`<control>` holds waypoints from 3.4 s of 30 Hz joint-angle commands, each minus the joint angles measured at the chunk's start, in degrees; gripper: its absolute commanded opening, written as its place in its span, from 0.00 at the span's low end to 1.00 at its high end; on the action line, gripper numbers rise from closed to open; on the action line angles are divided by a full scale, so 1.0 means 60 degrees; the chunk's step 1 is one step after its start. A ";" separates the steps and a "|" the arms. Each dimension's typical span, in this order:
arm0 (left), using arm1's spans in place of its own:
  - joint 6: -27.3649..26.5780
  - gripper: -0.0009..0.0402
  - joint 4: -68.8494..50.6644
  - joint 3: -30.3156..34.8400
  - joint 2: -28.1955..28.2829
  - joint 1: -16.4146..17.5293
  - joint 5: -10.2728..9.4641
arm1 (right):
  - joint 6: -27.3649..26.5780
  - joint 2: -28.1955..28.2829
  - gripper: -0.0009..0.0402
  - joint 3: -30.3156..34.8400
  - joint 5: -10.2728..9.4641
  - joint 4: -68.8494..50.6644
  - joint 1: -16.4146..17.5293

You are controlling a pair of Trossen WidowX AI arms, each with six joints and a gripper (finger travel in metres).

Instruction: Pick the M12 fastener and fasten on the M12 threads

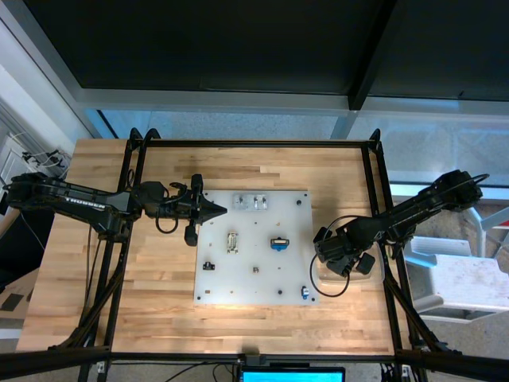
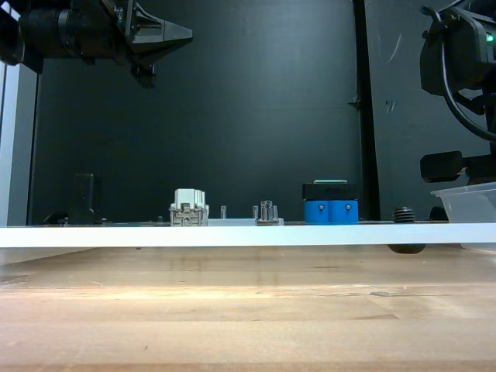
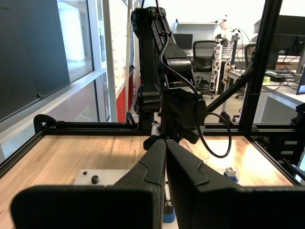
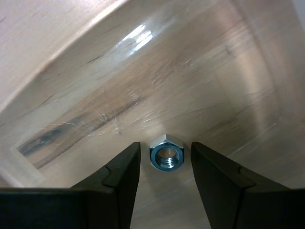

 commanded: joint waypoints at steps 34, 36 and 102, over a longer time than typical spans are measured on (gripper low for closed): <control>0.0004 0.02 0.0004 0.0004 0.0000 0.0004 0.0004 | -0.1599 -0.0091 0.08 0.2892 0.0007 -0.2929 0.0040; 0.0004 0.02 0.0004 0.0004 0.0000 0.0000 0.0004 | -0.2146 0.0066 0.08 0.3359 0.0022 -0.3195 0.0062; 0.0004 0.02 0.0004 0.0004 0.0000 0.0004 0.0004 | -0.3064 0.7512 0.08 1.1089 0.0404 -0.3668 0.1082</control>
